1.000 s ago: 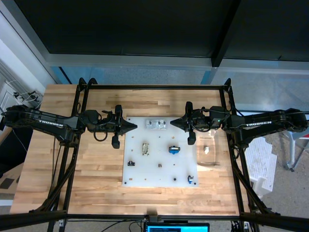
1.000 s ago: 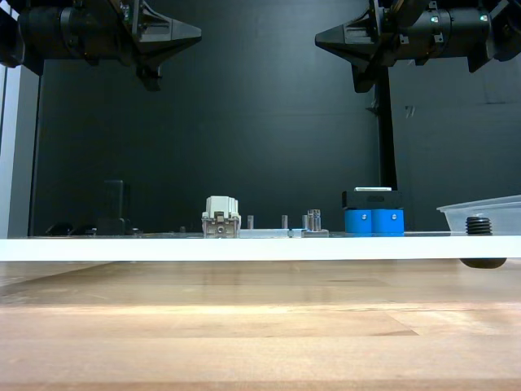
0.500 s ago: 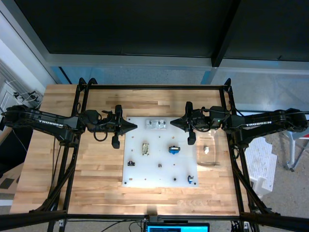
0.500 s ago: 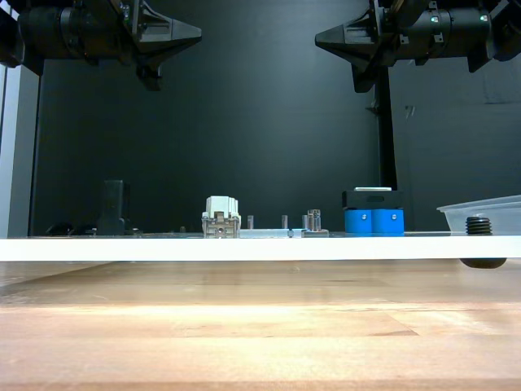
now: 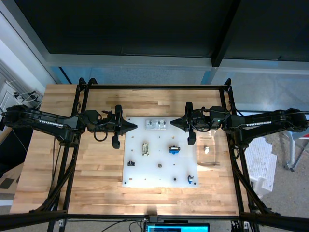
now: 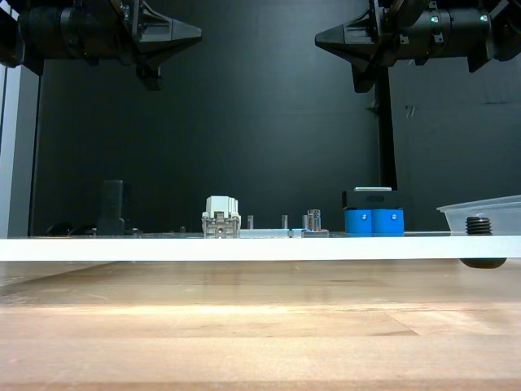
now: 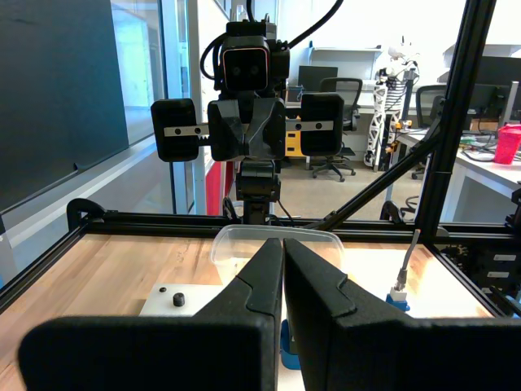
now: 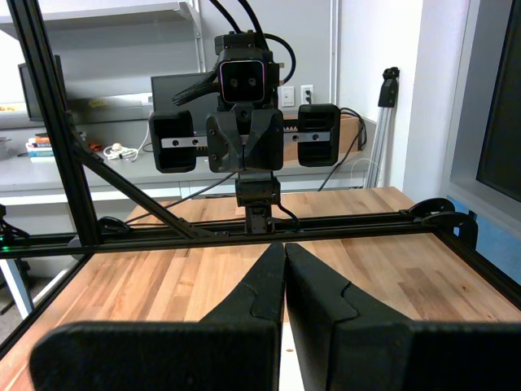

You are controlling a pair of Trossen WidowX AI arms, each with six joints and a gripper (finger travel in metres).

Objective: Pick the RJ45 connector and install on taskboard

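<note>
The one word that can be read is the brand name TROSSEN, in pale capitals, and it shows in the high view only. It runs once along the long link of the left arm (image 5: 48, 122), well behind the left gripper (image 5: 131, 126). It runs once more along the matching link of the right arm (image 5: 255, 124), well behind the right gripper (image 5: 175, 123). Nothing else is legible.

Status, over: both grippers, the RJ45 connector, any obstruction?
Left gripper high over board's far left, jaws shut, empty. Right gripper high over board's far edge, same. Connector upright in blue jack, cable rising. No obstruction seen.
</note>
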